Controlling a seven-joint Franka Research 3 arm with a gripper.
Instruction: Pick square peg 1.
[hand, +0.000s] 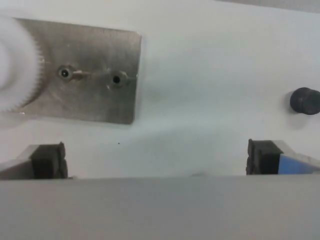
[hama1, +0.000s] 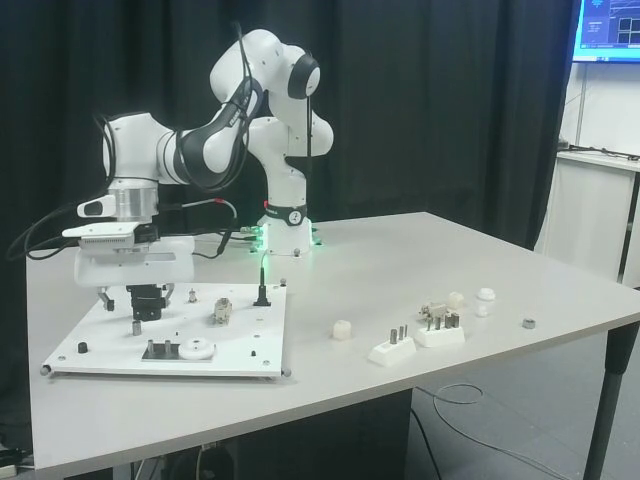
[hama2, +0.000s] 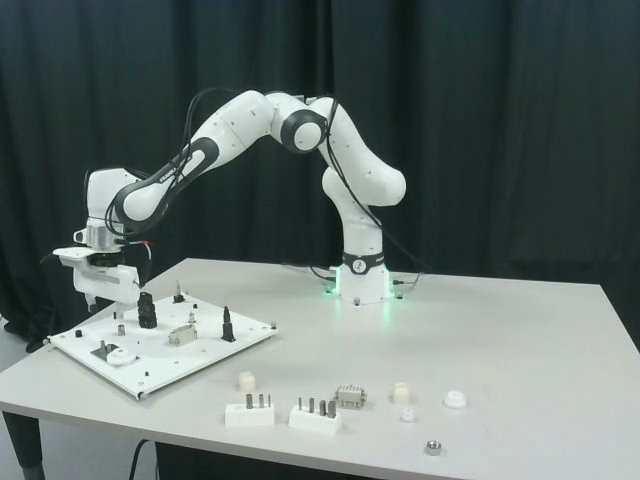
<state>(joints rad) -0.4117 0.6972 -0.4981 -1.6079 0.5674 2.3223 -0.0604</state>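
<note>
My gripper (hand: 155, 160) hangs open just above the white board (hand: 210, 60), with only bare board between its black fingertips (hand: 48, 160). In the room views the gripper (hama1: 146, 296) (hama2: 118, 298) is over the board's left part. Ahead of it lies a grey metal plate (hand: 95, 55) with two small pins, and a white gear (hand: 17, 65) sits at one end of the plate. Small grey pegs stand in white holders (hama1: 392, 350) (hama2: 249, 414) on the table, far from the gripper. Which of them is square peg 1 I cannot tell.
A black knob (hand: 305, 100) sits on the board to one side. Further fixtures stand on the board (hama1: 260, 345), among them a tall black post (hama1: 261, 290) and a grey connector (hama1: 219, 312). Small white parts (hama1: 341, 329) and a nut (hama1: 527, 322) lie on the grey table.
</note>
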